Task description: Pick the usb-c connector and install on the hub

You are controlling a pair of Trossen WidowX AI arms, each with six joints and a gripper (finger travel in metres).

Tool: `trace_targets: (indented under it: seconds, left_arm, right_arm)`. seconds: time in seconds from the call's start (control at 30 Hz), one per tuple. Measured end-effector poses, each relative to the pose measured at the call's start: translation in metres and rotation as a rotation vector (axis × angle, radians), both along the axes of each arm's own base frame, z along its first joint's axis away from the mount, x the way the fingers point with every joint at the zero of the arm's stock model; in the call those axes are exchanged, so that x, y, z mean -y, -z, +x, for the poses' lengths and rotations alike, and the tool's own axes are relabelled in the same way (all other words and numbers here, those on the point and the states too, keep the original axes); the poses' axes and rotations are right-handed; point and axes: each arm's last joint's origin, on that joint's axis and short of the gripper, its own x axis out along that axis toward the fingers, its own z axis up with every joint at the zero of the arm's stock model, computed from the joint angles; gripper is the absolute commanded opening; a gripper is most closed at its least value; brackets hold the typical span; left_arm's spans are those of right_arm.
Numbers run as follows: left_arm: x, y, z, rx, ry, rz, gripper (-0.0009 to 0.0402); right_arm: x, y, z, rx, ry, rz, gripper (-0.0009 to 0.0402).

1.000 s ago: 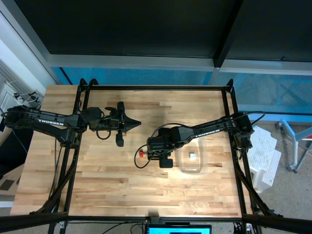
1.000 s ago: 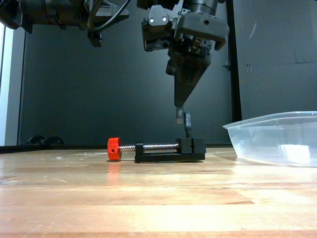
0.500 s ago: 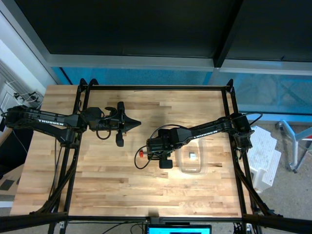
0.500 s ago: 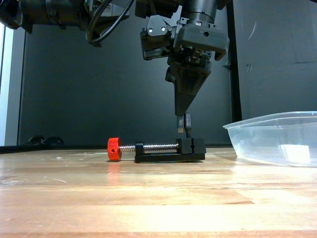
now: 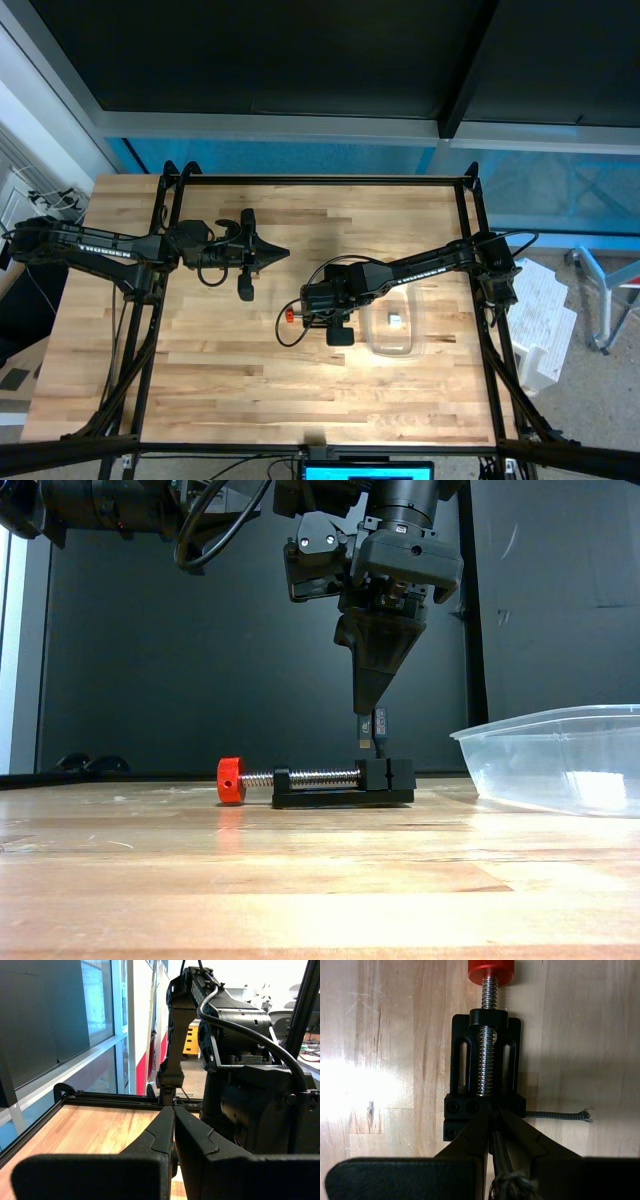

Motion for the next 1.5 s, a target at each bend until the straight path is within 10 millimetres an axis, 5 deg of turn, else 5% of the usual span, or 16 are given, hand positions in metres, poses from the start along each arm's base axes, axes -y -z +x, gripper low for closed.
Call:
trace_targets:
  seconds: [0.97,1.5]
  left_arm:
    - [0.000,0.000,0.000,0.000,0.000,0.000,0.0000]
    - [0.000,0.000,0.000,0.000,0.000,0.000,0.0000]
  right_arm:
    - [0.000,0.000,0.000,0.002,0.000,0.000,0.0000]
    - [0.005,-0.041,-0.017,0.065,0.005,0.008,0.0000]
